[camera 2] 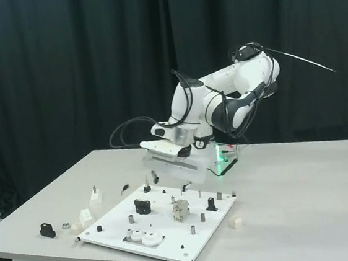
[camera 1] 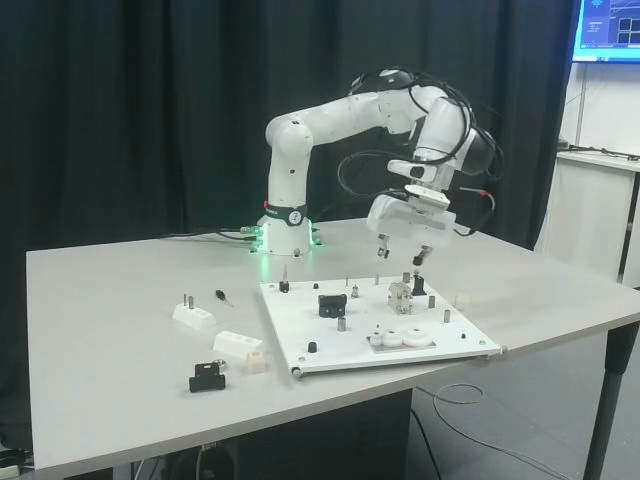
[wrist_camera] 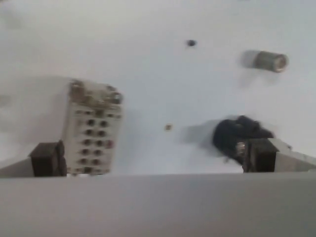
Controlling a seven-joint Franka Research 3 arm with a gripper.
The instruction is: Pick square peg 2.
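You have the white two-finger gripper (camera 1: 400, 256) spread wide and empty, hanging above the white square assembly board (camera 1: 300, 335), the perforated grey connector block (wrist_camera: 92, 129) beneath it.

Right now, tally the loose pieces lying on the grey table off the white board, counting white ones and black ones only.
White pieces: 4
Black pieces: 2
Total: 6

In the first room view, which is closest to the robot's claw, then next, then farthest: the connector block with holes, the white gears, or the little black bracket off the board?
1. Connector block: on the board, just under the gripper.
2. White gears: board's front edge.
3. Black bracket: on the table, off the board, far side from the gripper.
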